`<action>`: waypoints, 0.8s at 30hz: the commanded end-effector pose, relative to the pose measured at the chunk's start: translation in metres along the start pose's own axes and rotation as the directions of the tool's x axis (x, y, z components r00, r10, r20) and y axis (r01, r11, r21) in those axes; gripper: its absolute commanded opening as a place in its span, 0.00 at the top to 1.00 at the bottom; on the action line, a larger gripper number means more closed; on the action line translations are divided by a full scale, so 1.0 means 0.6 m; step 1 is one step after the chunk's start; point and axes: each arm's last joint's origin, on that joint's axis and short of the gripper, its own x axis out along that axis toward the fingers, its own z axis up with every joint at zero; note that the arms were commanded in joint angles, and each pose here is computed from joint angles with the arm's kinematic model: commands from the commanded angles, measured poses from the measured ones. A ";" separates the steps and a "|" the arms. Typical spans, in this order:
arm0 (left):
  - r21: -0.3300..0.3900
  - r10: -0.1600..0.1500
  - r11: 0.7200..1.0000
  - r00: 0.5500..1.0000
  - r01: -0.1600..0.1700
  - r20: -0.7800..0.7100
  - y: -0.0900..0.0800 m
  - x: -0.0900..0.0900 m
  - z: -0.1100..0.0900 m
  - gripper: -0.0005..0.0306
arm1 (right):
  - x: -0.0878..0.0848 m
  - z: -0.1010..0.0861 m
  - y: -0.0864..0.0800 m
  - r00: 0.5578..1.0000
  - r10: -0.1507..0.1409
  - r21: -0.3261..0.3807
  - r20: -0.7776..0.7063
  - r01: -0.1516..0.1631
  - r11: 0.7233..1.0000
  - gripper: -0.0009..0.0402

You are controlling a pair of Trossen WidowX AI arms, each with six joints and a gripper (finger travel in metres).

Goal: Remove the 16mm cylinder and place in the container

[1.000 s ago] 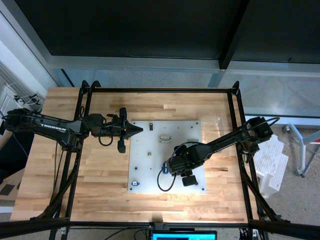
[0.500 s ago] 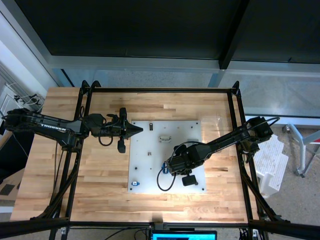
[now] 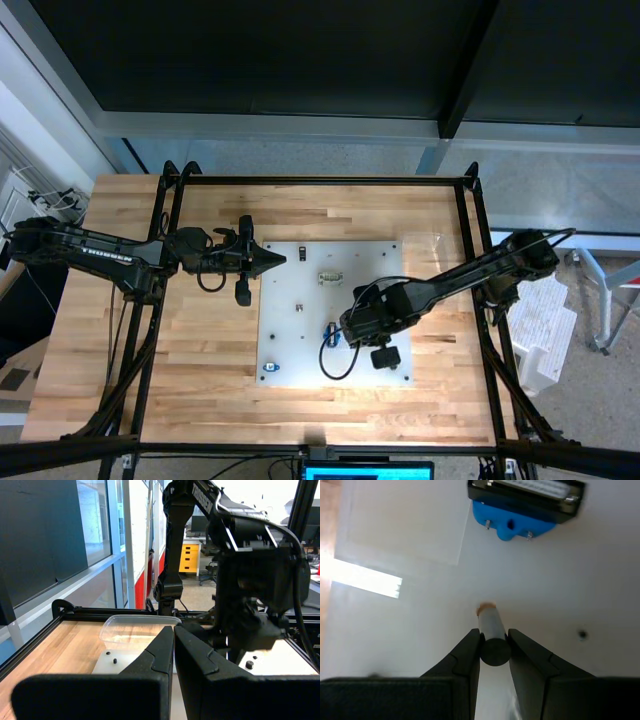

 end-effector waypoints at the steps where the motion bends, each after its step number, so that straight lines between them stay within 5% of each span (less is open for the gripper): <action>1: 0.000 0.000 1.000 1.000 0.000 0.001 0.000 0.000 0.000 0.98 | -0.021 -0.002 -0.002 1.000 0.000 0.002 0.012 0.000 1.000 0.97; 17: 0.000 0.000 1.000 1.000 0.000 0.001 0.000 0.000 0.000 0.98 | -0.114 -0.021 -0.038 0.995 -0.010 0.053 0.100 0.005 0.999 0.97; 24: 0.000 0.000 1.000 1.000 0.000 0.001 0.000 0.000 0.000 0.98 | -0.128 -0.025 -0.055 0.991 -0.021 0.081 0.133 0.011 0.997 0.97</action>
